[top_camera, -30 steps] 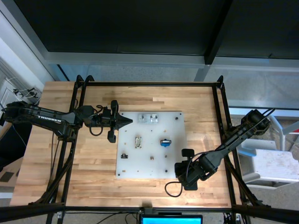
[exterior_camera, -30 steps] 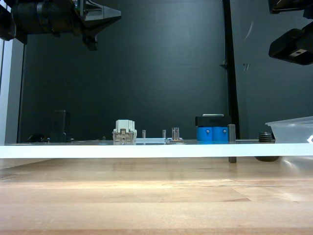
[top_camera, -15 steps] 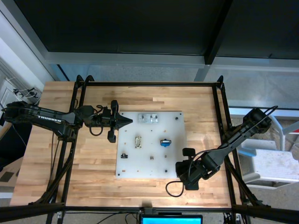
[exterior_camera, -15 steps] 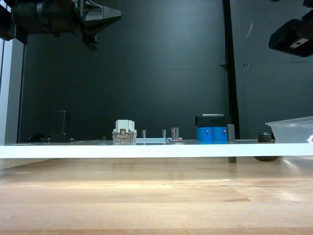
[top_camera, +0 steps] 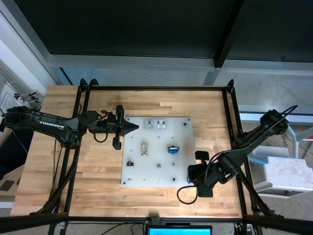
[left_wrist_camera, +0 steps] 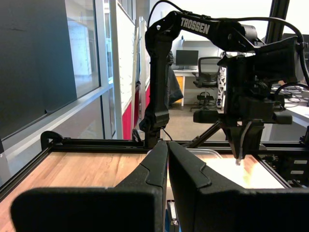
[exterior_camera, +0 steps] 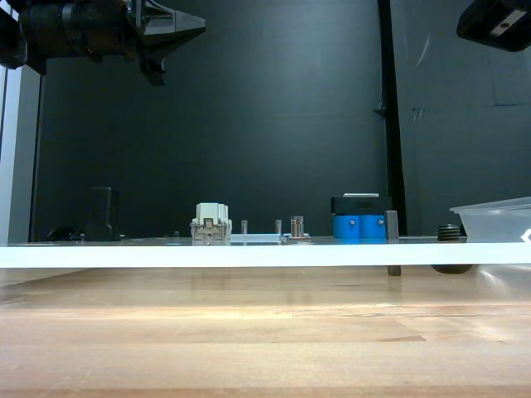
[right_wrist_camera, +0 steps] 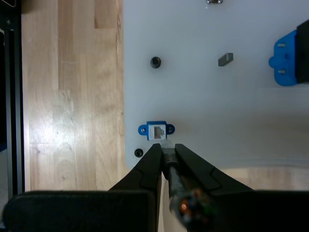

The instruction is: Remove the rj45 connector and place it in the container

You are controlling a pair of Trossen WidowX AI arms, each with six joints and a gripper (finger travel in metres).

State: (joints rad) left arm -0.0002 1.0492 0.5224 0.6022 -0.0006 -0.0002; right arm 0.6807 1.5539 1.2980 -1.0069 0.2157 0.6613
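Because my right jaws, pinching the small dark rj45 connector, rose off the white square board, extraction is done; my left jaws, pressed together, hover above its left edge.

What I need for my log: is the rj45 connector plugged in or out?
Out: right gripper pinches the rj45 connector clear of the blue jack; left gripper hangs over the board's left edge.

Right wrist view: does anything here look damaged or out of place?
The rj45 connector, pinched in the shut right gripper clear of the blue socket, trails only a short cable stub ending in bare, frayed coloured wires, as if cut. The left gripper hangs shut over the white board's left edge. Nothing else stands out.
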